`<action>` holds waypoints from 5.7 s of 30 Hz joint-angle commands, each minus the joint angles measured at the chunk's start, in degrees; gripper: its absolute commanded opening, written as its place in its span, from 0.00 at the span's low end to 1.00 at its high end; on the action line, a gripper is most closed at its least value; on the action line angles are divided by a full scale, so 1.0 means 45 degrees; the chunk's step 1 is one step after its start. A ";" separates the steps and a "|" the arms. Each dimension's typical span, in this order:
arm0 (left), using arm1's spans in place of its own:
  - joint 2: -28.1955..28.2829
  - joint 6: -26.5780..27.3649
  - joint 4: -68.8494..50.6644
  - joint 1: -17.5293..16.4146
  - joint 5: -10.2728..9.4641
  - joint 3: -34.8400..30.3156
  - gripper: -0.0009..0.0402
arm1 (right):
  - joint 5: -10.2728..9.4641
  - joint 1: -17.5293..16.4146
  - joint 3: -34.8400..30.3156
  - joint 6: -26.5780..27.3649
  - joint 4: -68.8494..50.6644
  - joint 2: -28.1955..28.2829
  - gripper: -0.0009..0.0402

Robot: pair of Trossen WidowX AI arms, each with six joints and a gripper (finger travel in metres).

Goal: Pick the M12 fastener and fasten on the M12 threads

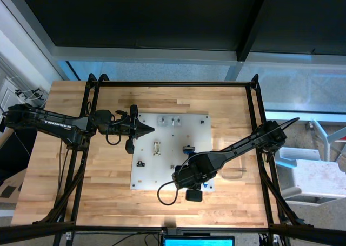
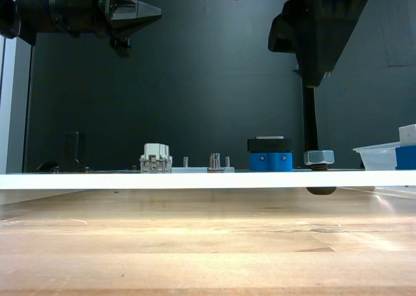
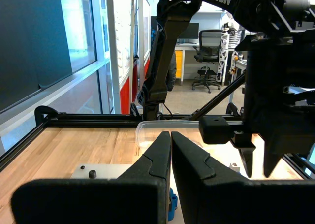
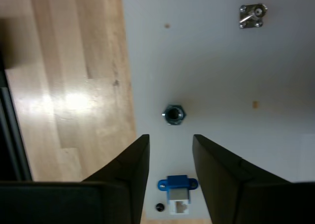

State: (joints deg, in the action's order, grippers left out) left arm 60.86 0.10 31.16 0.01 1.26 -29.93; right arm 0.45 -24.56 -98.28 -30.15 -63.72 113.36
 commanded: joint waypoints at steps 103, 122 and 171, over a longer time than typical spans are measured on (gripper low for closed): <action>0.0000 0.0000 0.0005 -0.0005 0.0000 -0.0005 0.02 | -0.0325 0.0262 0.2123 -0.0544 0.1520 0.0044 0.02; 0.0000 0.0000 0.0005 0.0000 0.0000 -0.0005 0.02 | 0.0296 0.0257 0.2501 -0.1064 0.2453 0.0345 0.02; 0.0000 0.0000 0.0005 0.0000 0.0000 -0.0005 0.02 | -0.3225 0.0282 0.2453 -0.1190 0.2492 0.0180 0.02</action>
State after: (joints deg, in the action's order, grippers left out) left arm 60.84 0.12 31.16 0.01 1.23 -29.95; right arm -14.46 -23.31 -87.18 -35.68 -52.05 114.54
